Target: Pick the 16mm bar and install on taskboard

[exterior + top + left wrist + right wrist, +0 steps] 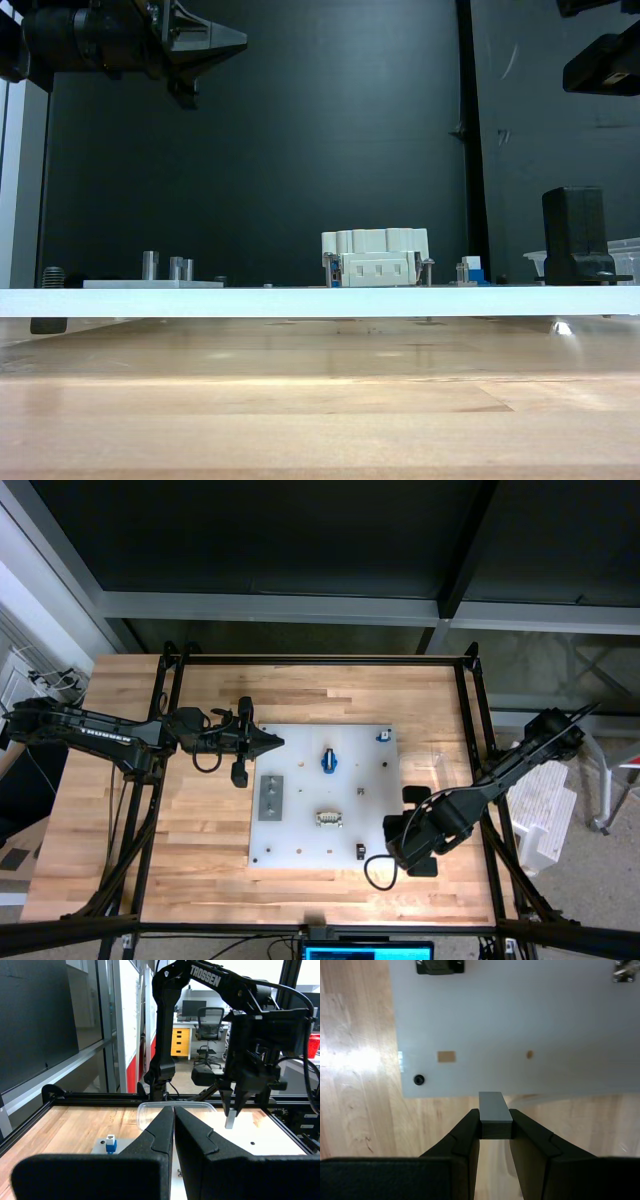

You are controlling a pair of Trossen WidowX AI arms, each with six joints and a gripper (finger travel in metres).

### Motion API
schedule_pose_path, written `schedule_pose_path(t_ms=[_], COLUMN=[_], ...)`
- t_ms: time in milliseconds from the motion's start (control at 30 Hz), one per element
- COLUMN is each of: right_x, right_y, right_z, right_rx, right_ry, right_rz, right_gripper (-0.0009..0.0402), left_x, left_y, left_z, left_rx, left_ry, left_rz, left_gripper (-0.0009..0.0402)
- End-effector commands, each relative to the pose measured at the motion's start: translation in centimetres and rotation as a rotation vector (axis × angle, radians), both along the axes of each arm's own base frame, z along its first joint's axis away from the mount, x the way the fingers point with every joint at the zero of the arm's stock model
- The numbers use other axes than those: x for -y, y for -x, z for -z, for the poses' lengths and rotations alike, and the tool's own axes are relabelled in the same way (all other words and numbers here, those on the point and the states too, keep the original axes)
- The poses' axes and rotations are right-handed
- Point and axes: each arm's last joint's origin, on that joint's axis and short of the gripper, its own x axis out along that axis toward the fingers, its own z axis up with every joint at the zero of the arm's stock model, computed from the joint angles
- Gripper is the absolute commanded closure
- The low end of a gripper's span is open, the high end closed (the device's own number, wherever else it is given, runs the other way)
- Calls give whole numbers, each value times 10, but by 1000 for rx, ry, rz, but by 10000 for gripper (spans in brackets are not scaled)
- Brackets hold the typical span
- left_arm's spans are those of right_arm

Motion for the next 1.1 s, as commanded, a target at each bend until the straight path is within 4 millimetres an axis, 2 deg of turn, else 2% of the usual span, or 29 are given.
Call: schedule_pose_path(t_ms=[33, 467, 1100], right_x=[-7, -24, -31], right_y=[-3, -15, -22], right_z=[3, 12, 28], right_rx=[6, 23, 18], right_ry=[-7, -13, -5], right_rz=[10, 4, 0], right_gripper=[381, 381, 381], left_x=[0, 0, 0], left_y=[0, 0, 0], left_z=[0, 0, 0], left_rx=[0, 0, 0], left_ry=[0, 0, 0], left_rz=[0, 0, 0], left_gripper=[393, 393, 393])
